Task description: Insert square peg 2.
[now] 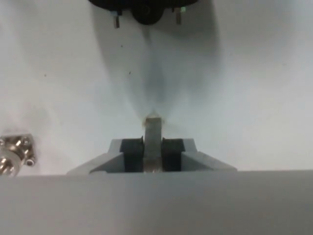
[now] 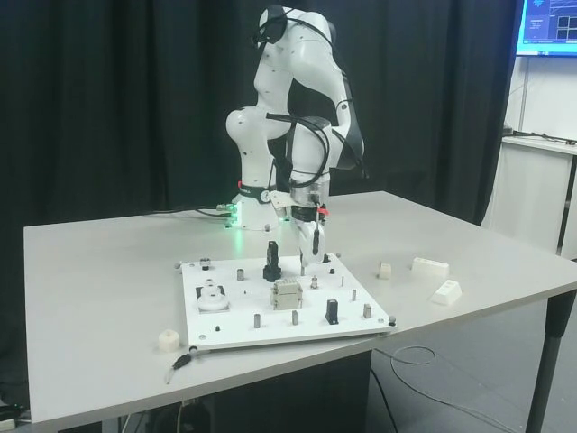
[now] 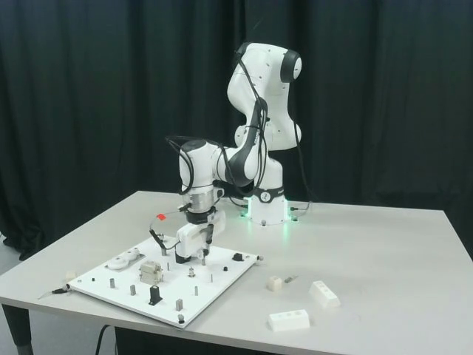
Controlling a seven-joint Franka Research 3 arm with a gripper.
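Between the tool's (image 1: 152, 155) closed fingers, only the wrist view shows the square peg (image 1: 152, 139) gripped.

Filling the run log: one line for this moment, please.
tool: shut on square peg | peg tip at white board | not released
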